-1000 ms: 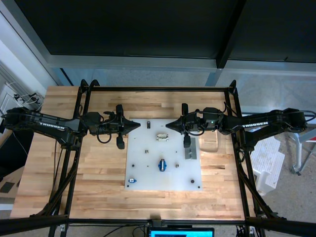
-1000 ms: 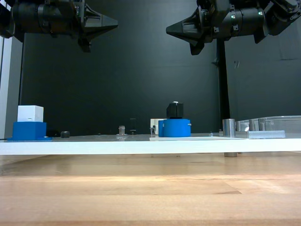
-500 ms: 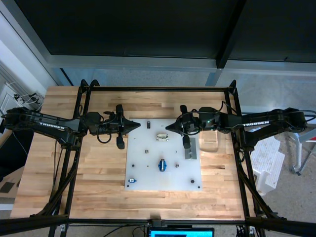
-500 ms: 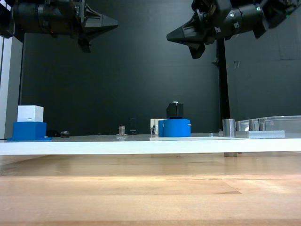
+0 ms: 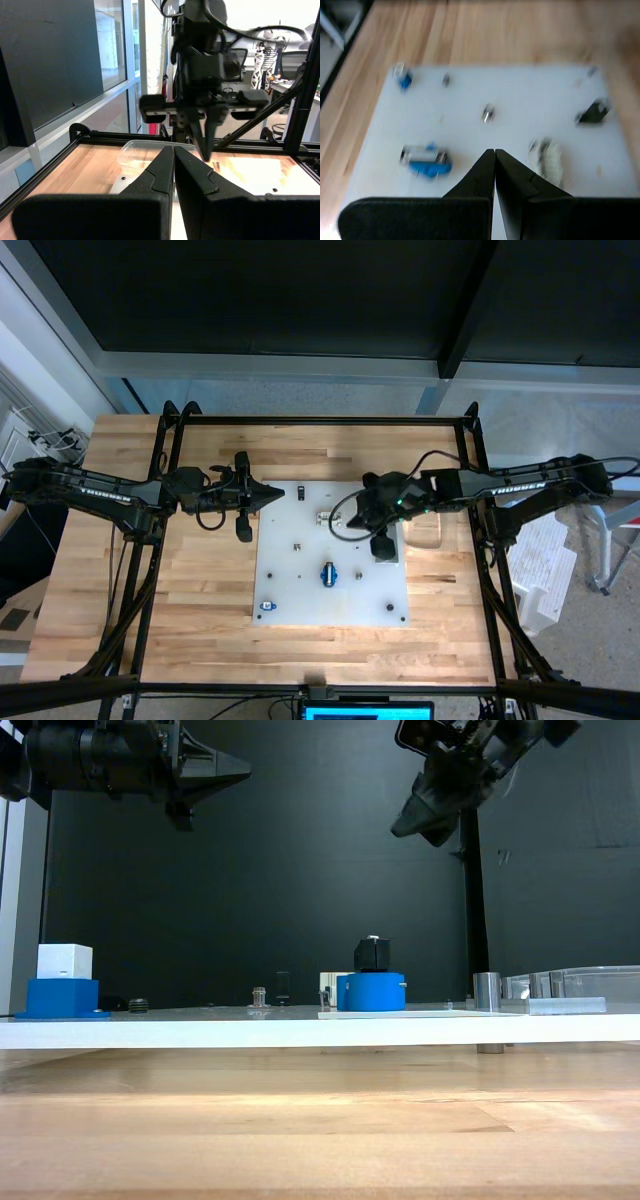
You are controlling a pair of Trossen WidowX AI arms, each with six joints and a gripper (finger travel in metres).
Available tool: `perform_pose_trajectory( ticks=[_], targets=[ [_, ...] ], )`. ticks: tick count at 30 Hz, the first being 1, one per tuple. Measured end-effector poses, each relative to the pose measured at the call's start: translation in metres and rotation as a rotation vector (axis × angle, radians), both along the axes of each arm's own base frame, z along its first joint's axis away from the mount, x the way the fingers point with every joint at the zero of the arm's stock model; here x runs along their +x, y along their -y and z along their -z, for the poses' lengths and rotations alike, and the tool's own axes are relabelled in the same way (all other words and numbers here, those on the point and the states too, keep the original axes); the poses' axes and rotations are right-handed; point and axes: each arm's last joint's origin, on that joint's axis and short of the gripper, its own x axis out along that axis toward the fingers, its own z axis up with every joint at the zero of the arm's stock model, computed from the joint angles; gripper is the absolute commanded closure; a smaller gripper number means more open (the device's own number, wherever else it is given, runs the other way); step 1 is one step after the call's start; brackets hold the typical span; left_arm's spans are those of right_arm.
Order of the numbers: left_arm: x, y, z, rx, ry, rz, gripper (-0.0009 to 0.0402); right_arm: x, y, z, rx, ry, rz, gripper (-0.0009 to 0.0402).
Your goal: Remove the 16mm cylinder and place in the container
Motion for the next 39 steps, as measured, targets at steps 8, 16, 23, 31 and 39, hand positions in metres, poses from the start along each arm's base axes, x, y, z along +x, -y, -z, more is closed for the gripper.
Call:
perform_pose_trajectory(
  ticks=[8,16,23,31,39],
  targets=[
    [0.000,0.000,0.000,0.000,0.000,0.000,0.0393,0.006,-0.021,0.002,-0.027,-0.251,-0.067,0.0377],
    [0.000,0.000,0.000,0.000,0.000,0.000,0.0393,0.018,-0.043,0.008,-0.077,-0.404,-0.123,0.0318],
    [0.000,0.000,0.000,0.000,0.000,0.000,0.0393,0.032,-0.058,0.013,-0.134,-0.503,-0.117,0.0264],
    [0.000,0.000,0.000,0.000,0.000,0.000,0.0393,0.047,-0.066,0.023,-0.149,-0.570,-0.123,0.0208],
    [0.000,0.000,0.000,0.000,0.000,0.000,0.0393,0.052,-0.071,0.038,-0.179,-0.616,-0.127,0.0174]
  ],
)
